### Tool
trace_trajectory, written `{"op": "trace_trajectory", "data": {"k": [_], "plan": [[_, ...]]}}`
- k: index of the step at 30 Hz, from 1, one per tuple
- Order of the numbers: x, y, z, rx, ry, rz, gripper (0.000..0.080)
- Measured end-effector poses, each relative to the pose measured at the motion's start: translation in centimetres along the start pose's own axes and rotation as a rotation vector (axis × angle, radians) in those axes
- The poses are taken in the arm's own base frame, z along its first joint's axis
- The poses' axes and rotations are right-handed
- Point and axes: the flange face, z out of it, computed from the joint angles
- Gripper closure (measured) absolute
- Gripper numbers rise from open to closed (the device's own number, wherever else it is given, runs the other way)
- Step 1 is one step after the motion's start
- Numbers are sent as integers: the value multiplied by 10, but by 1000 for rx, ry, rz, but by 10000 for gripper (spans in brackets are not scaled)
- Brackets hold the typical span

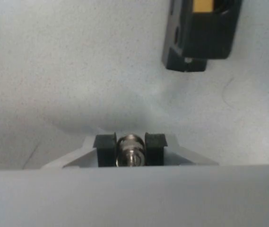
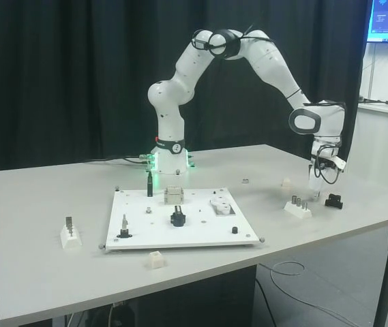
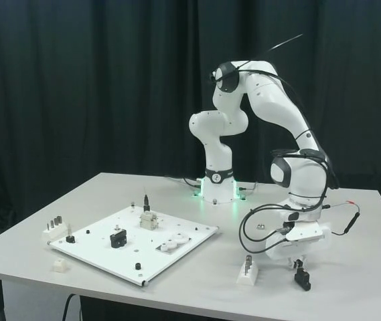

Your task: Insert BNC.

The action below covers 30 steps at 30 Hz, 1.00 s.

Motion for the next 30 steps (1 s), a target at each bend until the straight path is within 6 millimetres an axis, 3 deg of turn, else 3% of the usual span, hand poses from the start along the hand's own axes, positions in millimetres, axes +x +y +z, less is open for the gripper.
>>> {"op": "trace_trajectory", "data": {"k": [12,30], "plan": [[10,-1,-14,-18,-9,8,682],[17,3,-20,-29,-10,18,682]]}}
